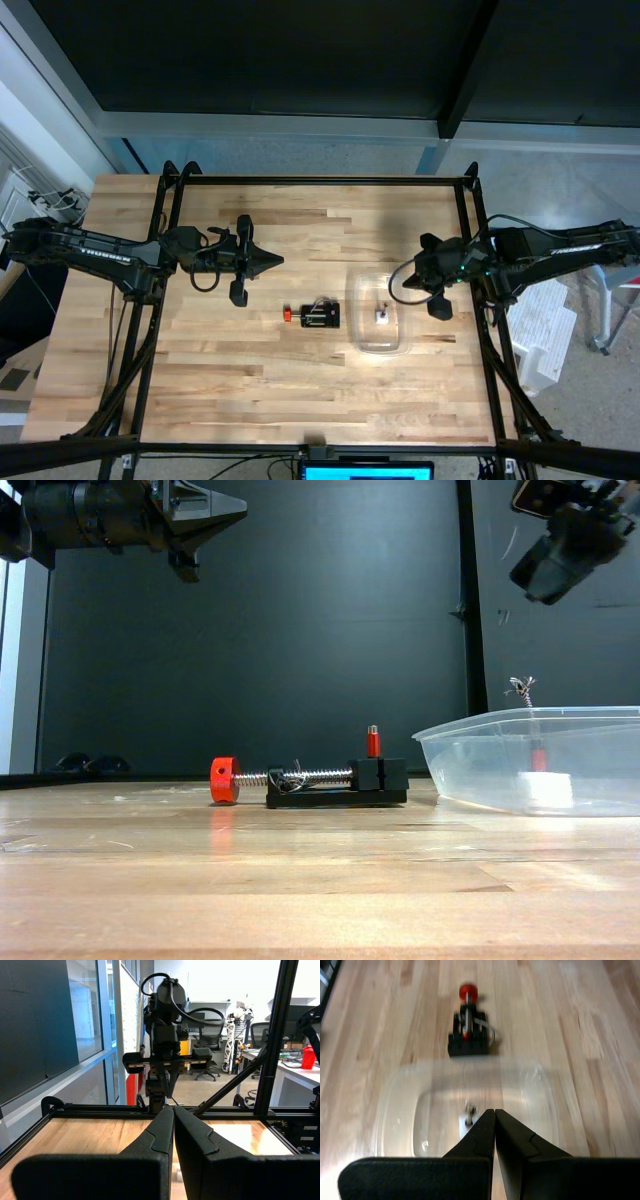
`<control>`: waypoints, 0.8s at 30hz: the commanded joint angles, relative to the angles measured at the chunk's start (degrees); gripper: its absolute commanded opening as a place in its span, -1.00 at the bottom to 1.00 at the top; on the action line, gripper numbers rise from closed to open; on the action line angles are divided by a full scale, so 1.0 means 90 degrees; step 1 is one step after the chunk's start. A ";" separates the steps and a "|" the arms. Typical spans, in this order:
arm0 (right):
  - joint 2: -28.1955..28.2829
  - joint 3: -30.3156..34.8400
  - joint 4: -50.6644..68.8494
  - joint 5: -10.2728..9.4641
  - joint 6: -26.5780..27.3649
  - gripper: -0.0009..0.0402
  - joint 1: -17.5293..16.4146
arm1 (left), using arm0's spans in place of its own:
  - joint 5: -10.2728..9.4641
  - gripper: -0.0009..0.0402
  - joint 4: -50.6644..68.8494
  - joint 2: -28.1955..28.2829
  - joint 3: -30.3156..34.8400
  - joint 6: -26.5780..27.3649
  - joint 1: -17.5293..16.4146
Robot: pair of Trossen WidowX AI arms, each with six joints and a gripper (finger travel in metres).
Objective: Pick the RCA connector and install on taskboard
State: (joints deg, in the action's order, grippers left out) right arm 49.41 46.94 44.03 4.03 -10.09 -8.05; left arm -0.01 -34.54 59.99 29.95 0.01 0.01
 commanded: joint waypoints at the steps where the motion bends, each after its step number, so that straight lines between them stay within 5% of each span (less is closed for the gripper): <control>1: 0.0066 0.0015 0.0253 0.0107 -0.0197 -0.96 -0.0313 | 0.0000 -0.96 0.0000 0.0002 0.0000 -0.0002 0.0000; 12: 0.0347 0.0015 0.0532 0.0175 -0.0520 -0.92 -0.0622 | 0.0000 -0.96 0.0000 0.0002 0.0000 0.0000 0.0000; 24: 0.1236 0.0015 0.0520 0.0274 -0.0736 -0.46 -0.0668 | -0.0002 -0.96 0.0000 0.0002 0.0000 0.0000 0.0000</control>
State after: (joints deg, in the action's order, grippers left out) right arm 59.70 47.09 48.82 6.46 -16.43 -14.02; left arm -0.01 -34.54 59.99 29.93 0.01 0.01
